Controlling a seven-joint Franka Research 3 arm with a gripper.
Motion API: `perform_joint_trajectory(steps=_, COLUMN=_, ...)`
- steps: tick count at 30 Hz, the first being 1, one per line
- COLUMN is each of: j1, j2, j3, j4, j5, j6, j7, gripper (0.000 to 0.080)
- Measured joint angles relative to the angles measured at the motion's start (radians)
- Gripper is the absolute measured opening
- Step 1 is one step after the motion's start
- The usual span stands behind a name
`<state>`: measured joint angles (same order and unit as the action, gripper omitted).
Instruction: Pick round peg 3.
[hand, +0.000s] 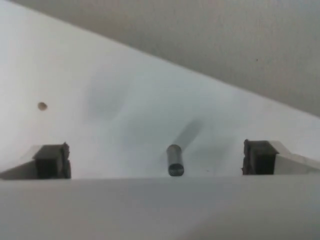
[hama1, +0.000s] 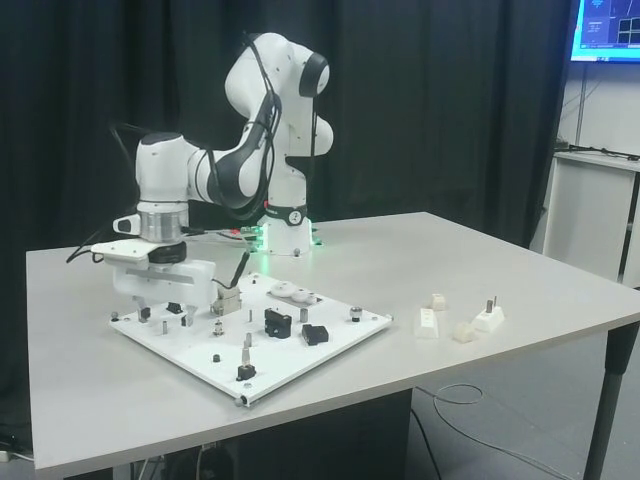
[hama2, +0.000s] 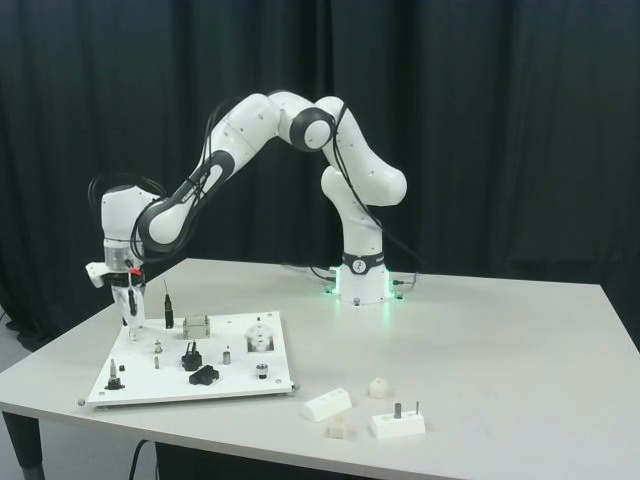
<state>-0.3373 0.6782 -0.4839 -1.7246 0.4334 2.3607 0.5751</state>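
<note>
In the wrist view a short grey round peg (hand: 175, 161) stands upright on the white board (hand: 125, 110). My gripper (hand: 154, 160) is open and low over the board. One black fingertip (hand: 51, 161) is on one side of the peg and the other on the opposite side. Neither pad touches it. In the room views the gripper (hama1: 160, 300) (hama2: 131, 322) hangs at the board's far left corner, pointing straight down. The peg itself is hard to single out there.
The white board (hama1: 300, 355) carries several small pegs, black blocks (hama1: 277, 322), a grey block (hama1: 226, 300) and white round parts (hama1: 290, 292). Small white holders (hama1: 489, 318) (hama1: 427, 322) lie on the grey table to the right. The arm's base (hama1: 285, 225) stands behind the board.
</note>
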Motion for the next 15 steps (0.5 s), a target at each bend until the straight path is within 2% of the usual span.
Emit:
perform_joint_trajectory(steps=1, j1=0.002, j2=-0.002, j3=-0.002, j4=0.001, j5=0.0, j6=0.0, j7=0.0, gripper=0.0687)
perform_joint_trajectory(steps=2, j1=0.005, j2=-0.006, j3=-0.005, j4=0.001, j5=0.0, j6=0.0, j7=0.001, gripper=0.0778)
perform_joint_trajectory(steps=15, j1=0.027, j2=-0.033, j3=-0.033, j4=0.001, j5=-0.001, j6=-0.001, j7=0.045, gripper=0.0794)
